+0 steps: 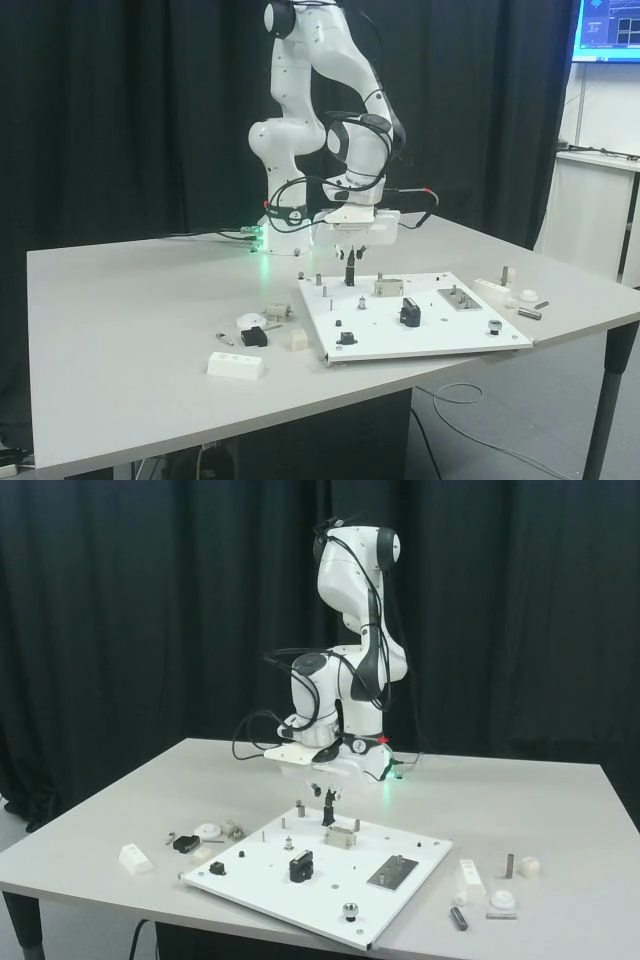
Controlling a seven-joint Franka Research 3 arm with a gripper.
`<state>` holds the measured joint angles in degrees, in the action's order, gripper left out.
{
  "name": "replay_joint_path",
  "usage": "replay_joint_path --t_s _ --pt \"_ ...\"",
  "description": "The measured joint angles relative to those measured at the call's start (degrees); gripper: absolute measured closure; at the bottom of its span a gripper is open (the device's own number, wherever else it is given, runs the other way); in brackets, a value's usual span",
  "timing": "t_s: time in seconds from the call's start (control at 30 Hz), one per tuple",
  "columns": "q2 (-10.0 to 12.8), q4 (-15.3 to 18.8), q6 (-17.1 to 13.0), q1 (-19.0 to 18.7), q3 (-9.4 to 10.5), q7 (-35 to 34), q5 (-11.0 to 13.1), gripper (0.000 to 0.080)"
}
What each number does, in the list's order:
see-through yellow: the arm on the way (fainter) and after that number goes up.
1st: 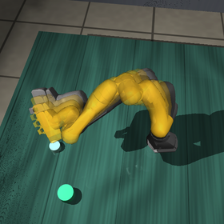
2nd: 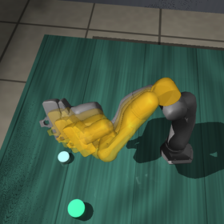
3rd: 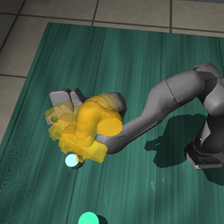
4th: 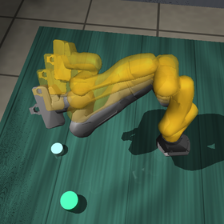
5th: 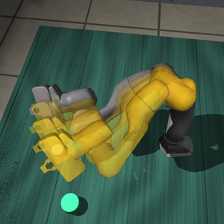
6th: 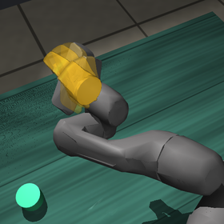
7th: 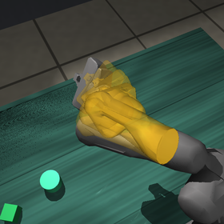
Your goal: Remove USB.
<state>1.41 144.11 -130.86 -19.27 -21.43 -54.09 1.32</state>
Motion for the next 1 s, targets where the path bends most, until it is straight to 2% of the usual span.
replay_joint_path --t_s 0.23,0.4,0.43,1.0 --pt "0.56 -0.04 -0.11 0.12 -0.04 0.92 1.57 0.0300" --pt "0.57 -0.05 -0.11 0.15 -0.13 1.57 1.86 0.0300" --pt "0.57 -0.06 -0.11 0.15 -0.13 1.59 1.88 0.0661" --pt "0.58 -0.55 0.83 0.17 -0.22 4.37 1.95 0.0661"
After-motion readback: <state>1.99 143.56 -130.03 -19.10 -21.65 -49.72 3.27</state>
